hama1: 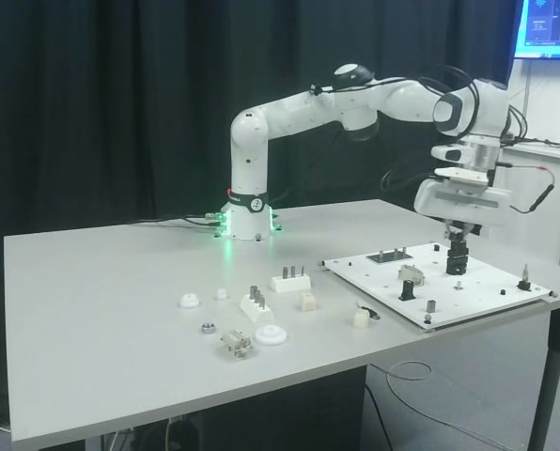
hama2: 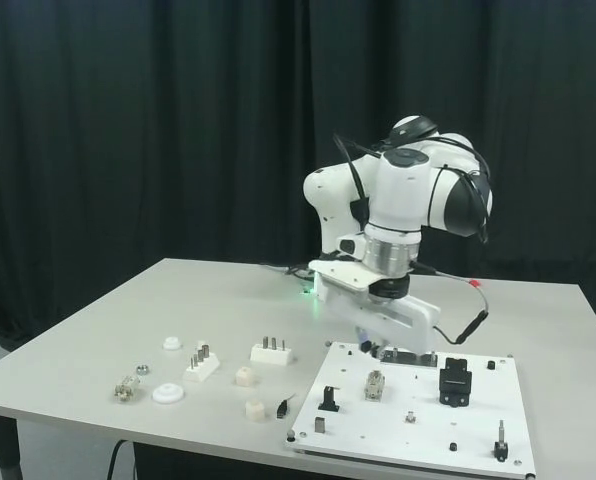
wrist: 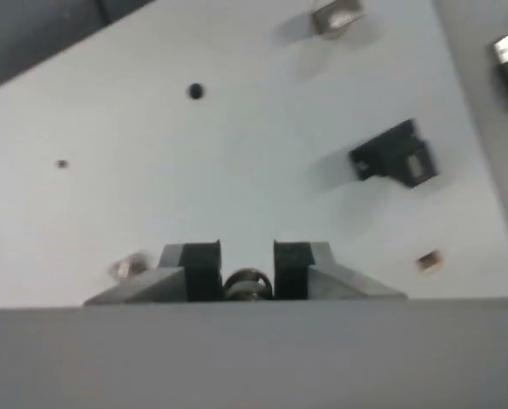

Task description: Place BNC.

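One gripper (wrist: 246, 271) was observed on the white arm (hama1: 289, 113), positioned low over the white task board (hama1: 468, 299) at the right end of the grey table (hama1: 101, 291). In the wrist view its two black fingers (wrist: 201, 266) stood closed on a small round metal connector, the BNC (wrist: 247, 285), held between the pads just above the board surface. A black bracket (wrist: 394, 157) was mounted on the board well apart from the fingers, and a small black hole (wrist: 195, 90) was noted farther off. In the second room view the gripper was over the board's far edge, beside a black block (hama2: 455, 384) and a small metal fitting (hama2: 375, 384). Off the board, several loose parts lay on the table: a white gear (hama1: 272, 334), a white ring (hama1: 189, 301), two white peg holders (hama1: 290, 280), a metal connector (hama1: 235, 343) and a small nut (hama1: 206, 327).
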